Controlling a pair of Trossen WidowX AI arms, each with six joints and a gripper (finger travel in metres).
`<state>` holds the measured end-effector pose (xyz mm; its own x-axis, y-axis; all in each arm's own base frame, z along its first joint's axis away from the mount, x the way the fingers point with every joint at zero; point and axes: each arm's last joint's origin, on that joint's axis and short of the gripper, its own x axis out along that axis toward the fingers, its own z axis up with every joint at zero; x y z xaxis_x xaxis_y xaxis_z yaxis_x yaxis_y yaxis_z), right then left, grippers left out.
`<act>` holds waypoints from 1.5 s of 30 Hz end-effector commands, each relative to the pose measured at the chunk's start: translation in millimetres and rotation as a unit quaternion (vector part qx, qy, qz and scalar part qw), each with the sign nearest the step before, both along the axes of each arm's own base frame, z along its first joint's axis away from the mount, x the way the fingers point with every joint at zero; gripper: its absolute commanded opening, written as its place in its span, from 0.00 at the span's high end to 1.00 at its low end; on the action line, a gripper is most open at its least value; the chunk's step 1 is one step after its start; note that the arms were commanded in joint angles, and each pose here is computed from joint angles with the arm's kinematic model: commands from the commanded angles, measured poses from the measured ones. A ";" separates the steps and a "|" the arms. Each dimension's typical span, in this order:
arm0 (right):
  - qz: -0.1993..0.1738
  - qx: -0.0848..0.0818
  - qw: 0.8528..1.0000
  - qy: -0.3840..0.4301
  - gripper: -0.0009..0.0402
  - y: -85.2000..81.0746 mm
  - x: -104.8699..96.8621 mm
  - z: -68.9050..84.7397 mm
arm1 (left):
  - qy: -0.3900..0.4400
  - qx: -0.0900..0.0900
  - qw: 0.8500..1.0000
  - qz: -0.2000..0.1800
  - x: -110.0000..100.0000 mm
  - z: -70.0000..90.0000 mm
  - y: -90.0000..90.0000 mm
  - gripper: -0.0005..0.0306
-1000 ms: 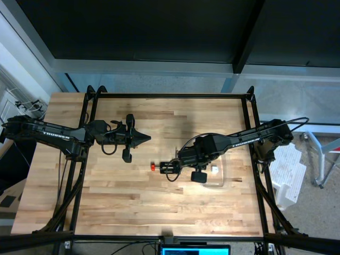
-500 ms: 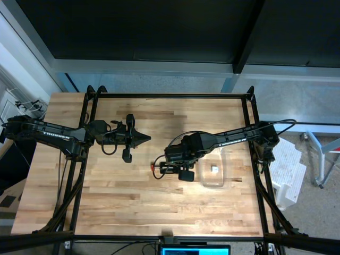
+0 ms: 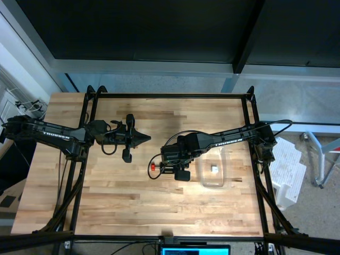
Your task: Pick the USB-C connector and install on taskboard
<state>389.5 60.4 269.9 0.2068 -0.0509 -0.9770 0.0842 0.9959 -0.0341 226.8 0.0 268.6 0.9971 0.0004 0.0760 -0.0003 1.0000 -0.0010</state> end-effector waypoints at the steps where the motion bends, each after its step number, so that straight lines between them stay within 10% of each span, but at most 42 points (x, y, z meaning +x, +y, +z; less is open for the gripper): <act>1: -0.004 -0.001 1.000 -0.002 0.98 -0.8 0.2 0.0 | 0.000 0.000 1.000 0.000 0.1 0.0 0.0 0.98; 45: -0.020 -0.004 1.000 0.006 0.98 3.8 5.8 -11.7 | 0.000 0.000 1.000 0.000 0.1 0.0 0.1 0.98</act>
<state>395.2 64.2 258.3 0.1924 -0.0657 -0.9791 0.1236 0.9914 -0.0422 226.8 0.0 268.6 0.9971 0.0004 0.0764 -0.0003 1.0000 -0.0010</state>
